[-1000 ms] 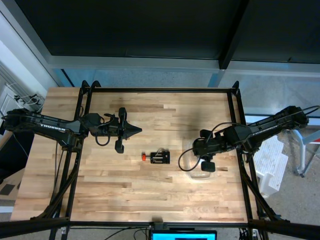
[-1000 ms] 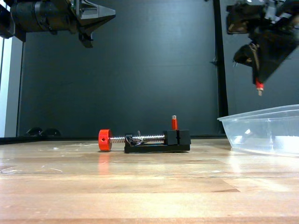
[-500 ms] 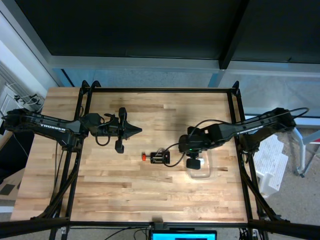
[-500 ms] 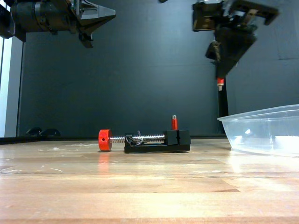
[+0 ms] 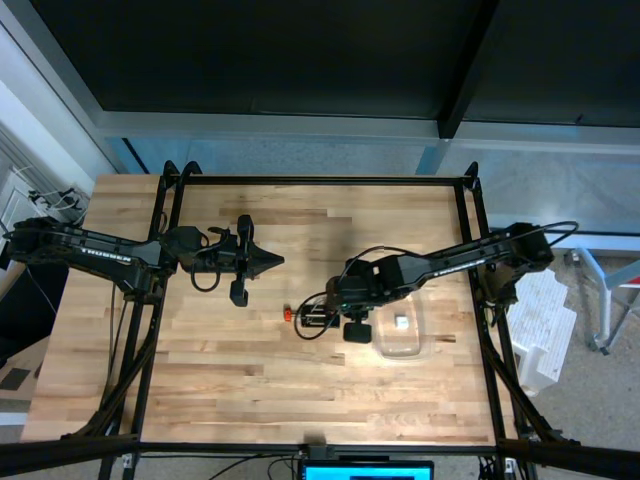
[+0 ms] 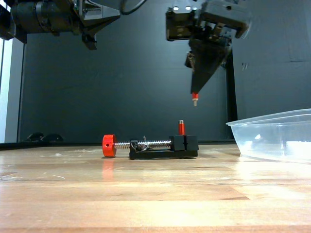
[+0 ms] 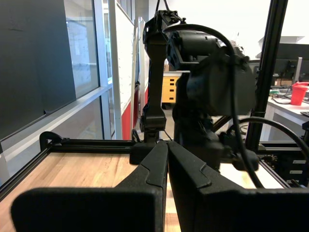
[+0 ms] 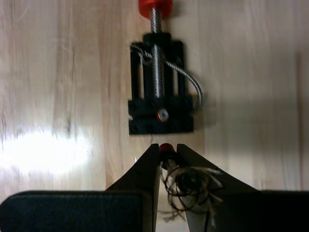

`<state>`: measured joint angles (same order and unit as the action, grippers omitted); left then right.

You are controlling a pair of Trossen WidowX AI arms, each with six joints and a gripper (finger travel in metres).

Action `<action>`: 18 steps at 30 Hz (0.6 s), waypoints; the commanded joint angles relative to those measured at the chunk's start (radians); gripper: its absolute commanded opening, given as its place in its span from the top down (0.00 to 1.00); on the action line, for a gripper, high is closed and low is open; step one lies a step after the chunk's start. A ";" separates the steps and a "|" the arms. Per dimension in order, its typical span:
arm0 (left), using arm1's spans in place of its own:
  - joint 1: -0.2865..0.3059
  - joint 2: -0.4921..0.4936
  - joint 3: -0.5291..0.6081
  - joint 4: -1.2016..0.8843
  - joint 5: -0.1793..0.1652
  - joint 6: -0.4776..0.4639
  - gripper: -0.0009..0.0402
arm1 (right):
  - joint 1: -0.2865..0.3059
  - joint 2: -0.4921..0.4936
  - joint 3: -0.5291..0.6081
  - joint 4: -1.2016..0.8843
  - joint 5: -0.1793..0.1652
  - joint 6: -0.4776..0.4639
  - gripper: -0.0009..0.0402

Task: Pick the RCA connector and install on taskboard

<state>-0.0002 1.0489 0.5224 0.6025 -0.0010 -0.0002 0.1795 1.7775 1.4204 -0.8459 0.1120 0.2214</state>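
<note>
The taskboard (image 6: 163, 147) is a small black block with a red knob (image 6: 109, 145) on a screw and a red upright post (image 6: 181, 127). It lies mid-table (image 5: 316, 318) and shows from above in the right wrist view (image 8: 159, 104). My right gripper (image 6: 195, 92) hangs a short way above the board's post end, shut on the RCA connector (image 6: 195, 99), a tiny red piece with a silvery tip. The connector (image 8: 166, 149) sits between the fingertips, with thin wires behind it. My left gripper (image 5: 275, 261) is parked high at the left, shut and holding nothing (image 7: 167, 145).
A clear plastic tray (image 5: 410, 345) sits just right of the taskboard, holding a small white piece (image 5: 400, 321); its wall (image 6: 272, 133) rises at the right. A black frame (image 5: 320, 181) edges the wooden table.
My right gripper has carried the connector leftward, from over the tray to just above the taskboard's post end, and slightly lower. The left arm has not moved.
</note>
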 commanded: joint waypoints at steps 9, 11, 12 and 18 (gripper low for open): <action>0.000 0.000 0.000 0.000 0.000 0.000 0.98 | -0.011 0.097 0.068 0.004 0.001 -0.026 0.98; 0.000 0.000 0.000 0.000 0.000 0.000 0.98 | -0.011 0.097 0.064 0.006 0.001 -0.026 0.98; 0.000 0.000 0.000 0.000 0.000 0.000 0.98 | -0.011 0.097 0.062 0.008 0.001 -0.026 0.98; 0.000 0.000 0.000 0.000 0.000 0.000 0.98 | -0.011 0.097 0.059 0.018 0.001 -0.025 0.98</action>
<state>-0.0002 1.0489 0.5228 0.6029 -0.0006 0.0002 0.1673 1.8748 1.4822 -0.8337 0.1127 0.1955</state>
